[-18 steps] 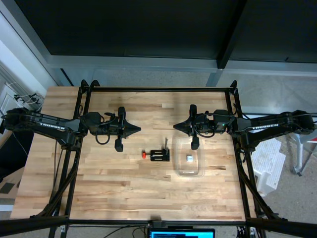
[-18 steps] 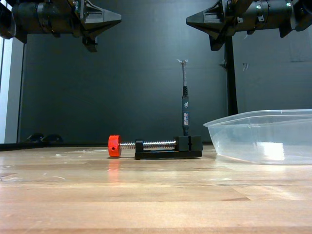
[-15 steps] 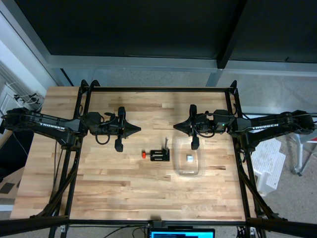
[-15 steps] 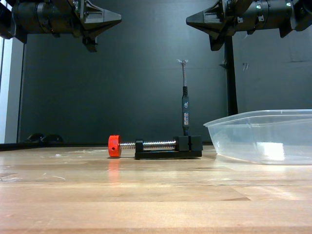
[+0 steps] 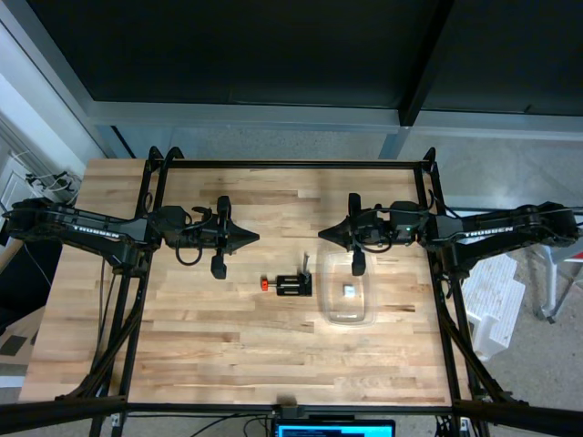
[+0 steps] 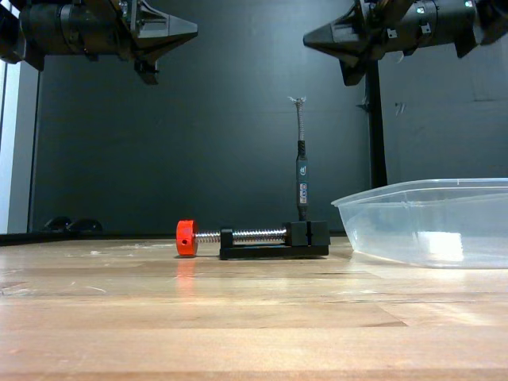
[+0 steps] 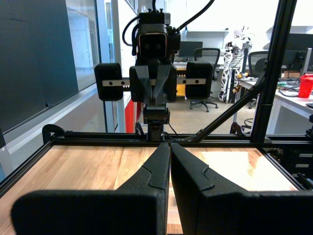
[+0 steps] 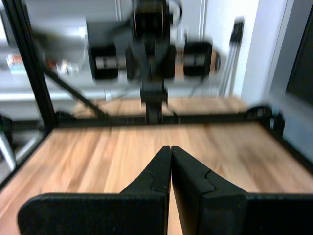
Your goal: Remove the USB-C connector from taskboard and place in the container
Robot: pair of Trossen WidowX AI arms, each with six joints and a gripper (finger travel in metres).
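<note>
I see the USB-C connector [image 6: 302,181] standing upright in the taskboard [image 6: 274,238], well below both hands. The left hand [image 5: 256,238], clenched on nothing, hovers high beyond the taskboard, to its left. The right hand [image 5: 322,234], also clenched and empty, hovers high beyond it. The container [image 5: 348,320] sits just right of the taskboard.

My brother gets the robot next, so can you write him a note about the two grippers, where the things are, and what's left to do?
Left gripper: shut, empty, high above the table, left of the clamp.
Right gripper: shut, empty, high up near the tray's far end.
The plug: standing upright in the black clamp, beside the clear tray.
Done: nothing yet.
To do: grab the plug, pull it out, drop it in the tray.
</note>
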